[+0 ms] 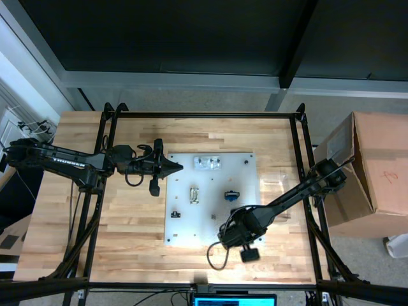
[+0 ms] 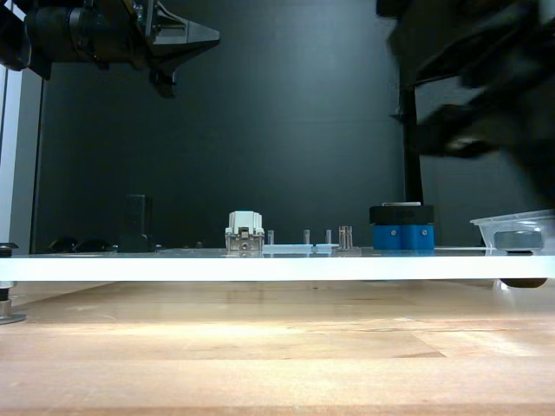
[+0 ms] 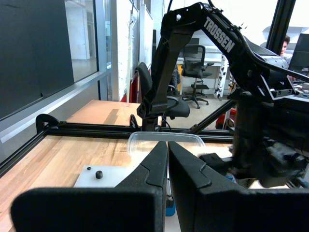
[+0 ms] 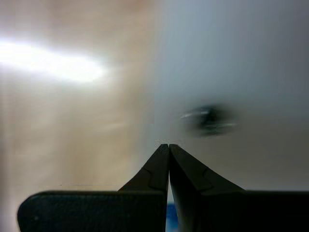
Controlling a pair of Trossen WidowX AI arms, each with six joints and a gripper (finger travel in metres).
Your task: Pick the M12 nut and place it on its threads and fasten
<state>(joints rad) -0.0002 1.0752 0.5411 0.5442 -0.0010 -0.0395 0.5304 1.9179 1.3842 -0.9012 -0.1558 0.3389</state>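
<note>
While the left arm reaches in from the left edge of the bench (image 1: 140, 255), forearm about level, its left tool (image 1: 178, 167) hangs high above the far left edge of the white board (image 1: 191, 223) and points toward the right arm. In the left wrist view I see its fingers (image 3: 149, 174) pressed together with nothing between them. Beyond their tips lie the clear tray (image 3: 166, 139) and the black post (image 3: 99, 174) at the board's corner.

Right arm: it slants from its base at the bench's right edge down and toward me across the board's right side. The wrist is bent, so the right tool (image 4: 169, 146) points down at the board's near right part. Its fingers (image 4: 193, 179) meet tip to tip and clamp nothing that I can see.

Just beyond those tips and apart from them, a dark blurred shape (image 4: 208, 120) with silver glints stands on the board. I cannot tell whether it is the stud bearing the M12 nut.

Low view: a grey rounded piece (image 2: 518, 240) shows in line with the tray, under the blurred right arm. I cannot tell whether it sits inside the tray or in front of it. Neither tool holds the nut, and I cannot tell where it lies.
</note>
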